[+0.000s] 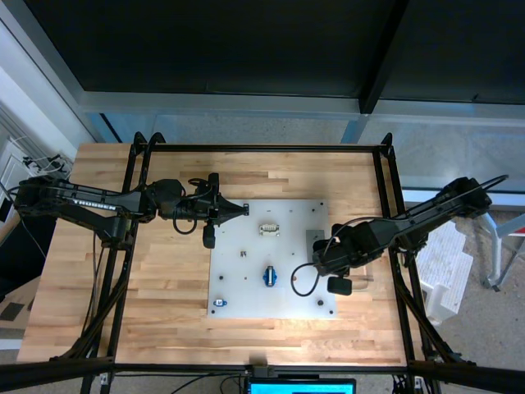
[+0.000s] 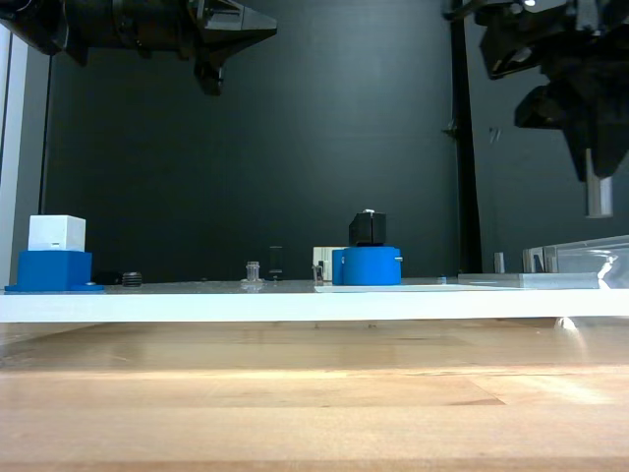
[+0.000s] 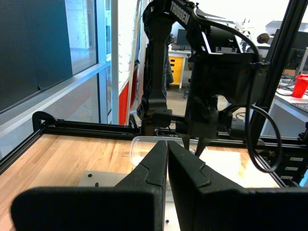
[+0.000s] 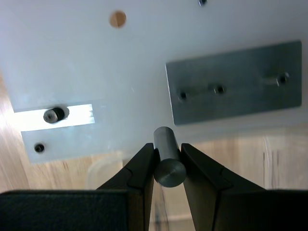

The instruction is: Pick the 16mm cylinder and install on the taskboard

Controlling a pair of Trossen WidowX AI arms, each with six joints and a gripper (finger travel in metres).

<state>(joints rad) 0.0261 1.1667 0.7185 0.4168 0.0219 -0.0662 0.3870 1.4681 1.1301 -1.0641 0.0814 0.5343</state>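
Right gripper (image 4: 167,150) pinched the 16mm cylinder (image 4: 169,171) above the taskboard (image 4: 96,57) at its 3 o'clock edge, left gripper (image 3: 167,147) closed empty near 10 o'clock; thin grip, so it could've tilted and jammed

Light wooden table (image 1: 164,324) boxed in by a black metal frame (image 1: 262,148). Dark panel (image 1: 213,41) along the far edge, tall windows (image 3: 82,38) beside it. Past the right edge, sunlit office desks (image 3: 294,100), red cup (image 3: 299,85).

You had the left gripper (image 3: 167,147) with its fingers pressed together, above the white taskboard (image 3: 98,179) on the wooden table (image 3: 62,154). Beyond it, the right gripper (image 3: 194,143) hung pointing down by the clear tray (image 3: 142,147), under its black arm (image 3: 156,62)
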